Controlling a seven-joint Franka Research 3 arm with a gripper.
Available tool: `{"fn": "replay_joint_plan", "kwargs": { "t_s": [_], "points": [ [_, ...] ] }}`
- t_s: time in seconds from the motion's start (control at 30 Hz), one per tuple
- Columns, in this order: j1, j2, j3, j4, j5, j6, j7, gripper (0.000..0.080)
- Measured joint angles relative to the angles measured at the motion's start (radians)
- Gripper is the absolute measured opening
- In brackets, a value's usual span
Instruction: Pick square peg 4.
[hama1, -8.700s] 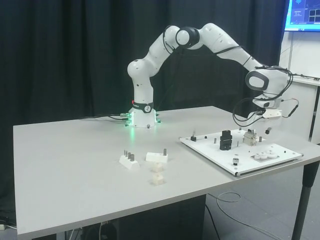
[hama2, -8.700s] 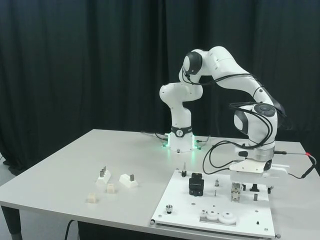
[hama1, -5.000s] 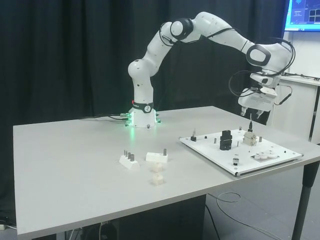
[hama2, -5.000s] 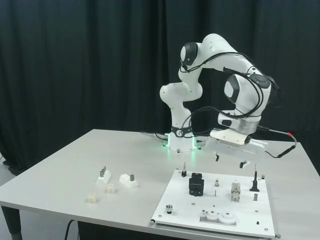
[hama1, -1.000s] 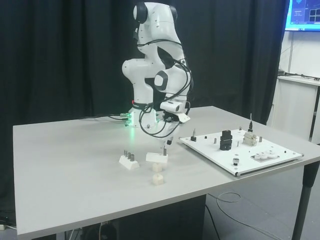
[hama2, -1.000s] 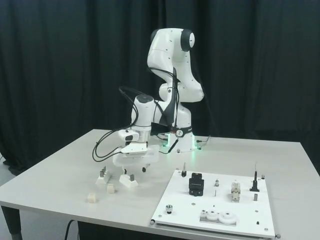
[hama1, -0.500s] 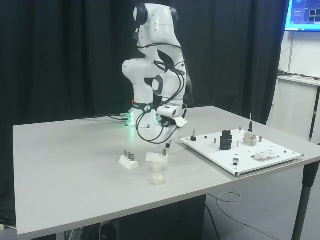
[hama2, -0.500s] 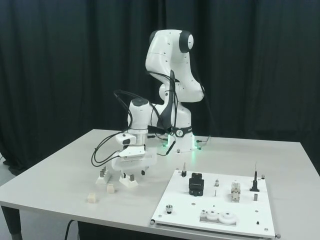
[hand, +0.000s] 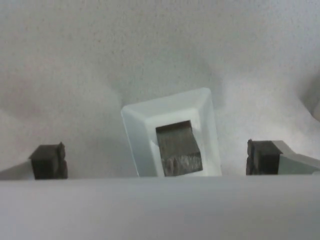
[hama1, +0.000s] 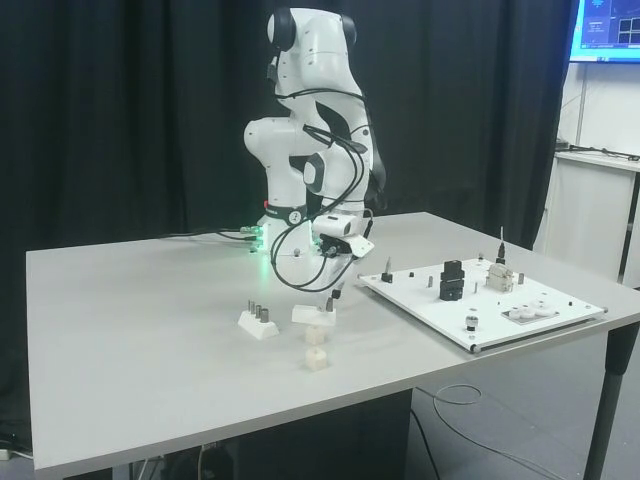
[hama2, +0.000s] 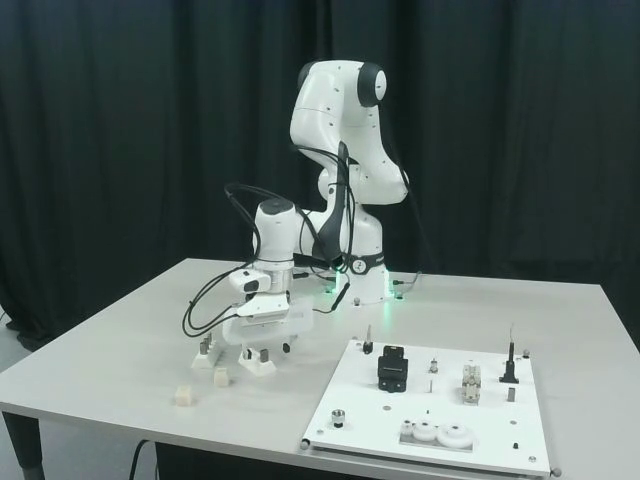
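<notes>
On the grey desk (hama1: 140, 310), the peg (hand: 178, 149) stands upright in its white holder (hand: 172, 131), directly under the jaws (hand: 155, 159). They hang wide apart above it, one black fingertip (hand: 48, 161) on each side of the holder, neither touching the peg. From the room, the arm (hama2: 335, 130) bends low over the holder (hama2: 258, 363), near a second holder (hama1: 258, 322) with pegs and two small blocks (hama1: 315, 348). A white board (hama2: 432, 405) of parts lies well apart.

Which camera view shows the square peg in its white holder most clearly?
The wrist view: the square peg fills the middle, standing in its white holder between the open fingertips. Both room views show it only as a tiny post under the gripper.
</notes>
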Motion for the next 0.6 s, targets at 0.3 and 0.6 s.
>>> {"fn": "replay_joint_plan", "kwargs": {
  "t_s": [0.3, 0.6],
  "points": [
    [0.0, 0.009, 0.0, 0.001, 0.028, 0.003, -0.009, 0.08],
    [0.0, 0.014, 0.0, 0.004, 0.051, 0.003, -0.009, 0.0543]
  ]
}}
